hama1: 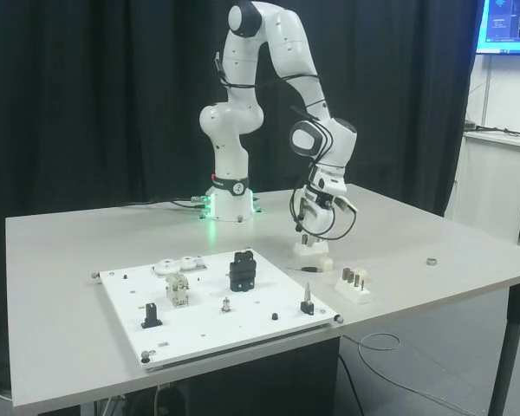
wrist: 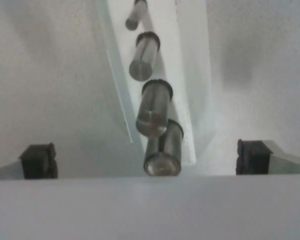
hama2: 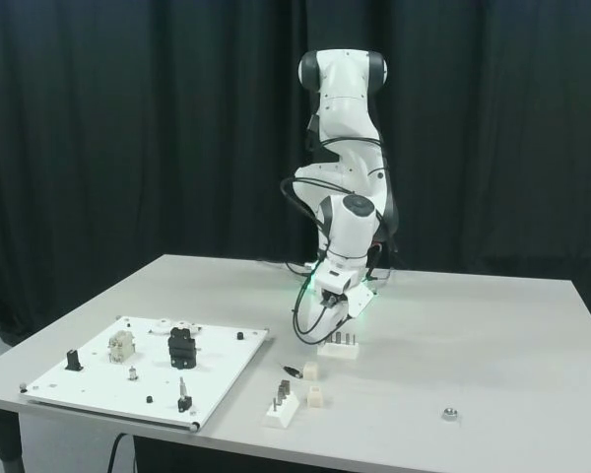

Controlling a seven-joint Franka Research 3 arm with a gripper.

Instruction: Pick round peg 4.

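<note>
Looking down past the fingertips, I note this:

Gripper (wrist: 147, 160): jaws stand wide apart, and they hold nothing. I see one black pad (wrist: 38, 161) on one side and the other well away on the other side.
Round peg 4 (wrist: 163, 151): it stands upright between the two pads, at the end of the white peg holder (wrist: 190, 70), not touching either pad. There is free room on both sides of it.
Other pegs: three more stand in a line behind it on the same holder. The neighbour peg (wrist: 153, 110) is just beside peg 4, so the room along the row is small.
Holder place: in the first room view the holder (hama1: 313, 251) sits on the grey table (hama1: 69, 251), directly under the gripper (hama1: 309, 227) and well away from the table edges.
White board (hama1: 208, 314): it lies near the front edge of the table, apart from the arm, with small black parts on it.
Second peg block (hama1: 353, 287): near the front edge, beside the board corner, apart from the gripper.
Small ring (hama1: 432, 259): alone on the table, well apart from the holder.
Open room: bare table surface surrounds the holder on all sides in the second room view (hama2: 338, 346).
</note>
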